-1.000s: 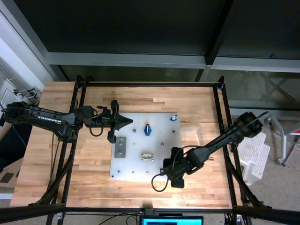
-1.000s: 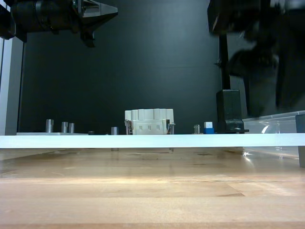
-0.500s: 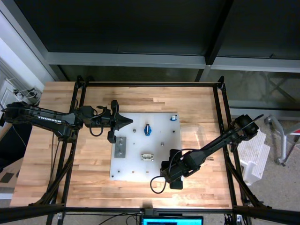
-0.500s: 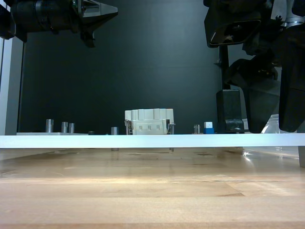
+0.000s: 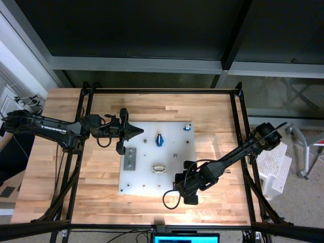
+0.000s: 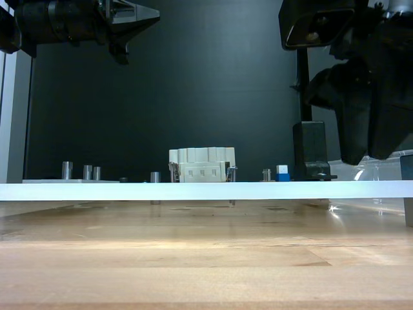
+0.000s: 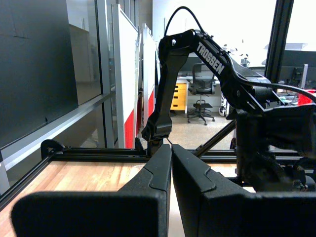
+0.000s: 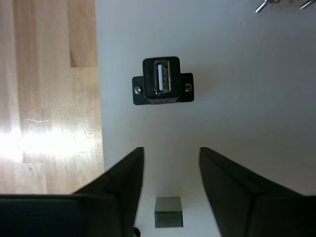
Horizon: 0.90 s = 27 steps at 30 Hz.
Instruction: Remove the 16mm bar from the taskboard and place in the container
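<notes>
Two hands hang over the taskboard (image 5: 143, 174), a white square lying flat on the wooden tabletop (image 5: 101, 202). The right hand (image 8: 171, 152) is over the taskboard's near right corner, pointing straight down, with its fingers spread wide apart and gripping nothing. In the low view its tips hang clear above the taskboard's surface.

The 16mm bar (image 8: 169, 218) stands on the taskboard close to the near edge. It is a small grey stub seen end-on (its top looks square), and it lines up with the gap between the right hand's fingers. A black USB socket (image 8: 162, 81) is fixed to the taskboard near the bar but apart from it, about as close to the near edge.

The left hand (image 7: 171, 150) hovers high over the taskboard's far left corner, lying level and pointing across the taskboard, with its two fingers pressed together on nothing.

The container (image 5: 208, 147), a clear tub, sits on the tabletop just beside the taskboard's right edge. On the taskboard, a blue knob (image 5: 159, 140) sits in the far half, a grey plate (image 5: 130, 160) lies by the left edge and a beige connector (image 5: 159, 169) stands near the middle
</notes>
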Each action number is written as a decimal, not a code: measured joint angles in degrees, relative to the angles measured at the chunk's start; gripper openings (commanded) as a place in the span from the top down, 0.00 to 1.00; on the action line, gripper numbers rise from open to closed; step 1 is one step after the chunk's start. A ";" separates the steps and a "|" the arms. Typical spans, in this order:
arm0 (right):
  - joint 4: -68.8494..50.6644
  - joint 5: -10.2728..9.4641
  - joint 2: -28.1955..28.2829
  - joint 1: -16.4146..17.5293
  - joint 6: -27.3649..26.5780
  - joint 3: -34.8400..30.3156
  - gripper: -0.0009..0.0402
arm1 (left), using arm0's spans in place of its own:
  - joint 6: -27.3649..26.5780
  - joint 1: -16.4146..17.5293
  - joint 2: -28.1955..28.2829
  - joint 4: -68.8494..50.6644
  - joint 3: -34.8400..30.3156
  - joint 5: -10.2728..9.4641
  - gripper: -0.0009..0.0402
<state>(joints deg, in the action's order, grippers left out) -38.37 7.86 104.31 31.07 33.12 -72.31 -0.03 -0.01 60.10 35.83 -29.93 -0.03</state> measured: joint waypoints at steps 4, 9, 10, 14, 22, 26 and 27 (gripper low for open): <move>-0.17 -0.02 -0.39 0.00 -0.28 0.00 0.89 | 0.00 0.00 0.00 0.00 -0.02 0.02 0.98; -0.28 -0.17 -1.36 0.00 -0.66 -0.02 0.96 | 0.00 0.00 0.00 0.00 -0.02 0.00 0.98; -0.44 -0.17 -1.73 0.00 -0.66 -0.02 0.96 | 0.00 0.00 0.00 0.00 -0.02 0.00 0.98; -1.40 -0.37 -3.50 0.07 -0.63 -0.02 0.97 | 0.00 0.00 0.00 0.00 -0.02 0.02 0.98; -3.74 -0.04 -8.33 0.33 -0.66 0.00 0.97 | 0.00 0.00 0.00 -0.02 0.00 0.00 0.98; -4.66 0.02 -9.18 0.50 -0.66 0.00 0.97 | 0.00 0.00 0.00 -0.02 0.00 0.00 0.98; -4.83 0.02 -9.25 0.55 -0.66 0.00 0.97 | 0.00 0.00 0.00 -0.02 -0.02 0.00 0.98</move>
<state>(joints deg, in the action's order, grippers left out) -43.20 7.88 95.07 31.62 32.47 -72.31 -0.03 -0.01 60.10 35.81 -29.95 -0.03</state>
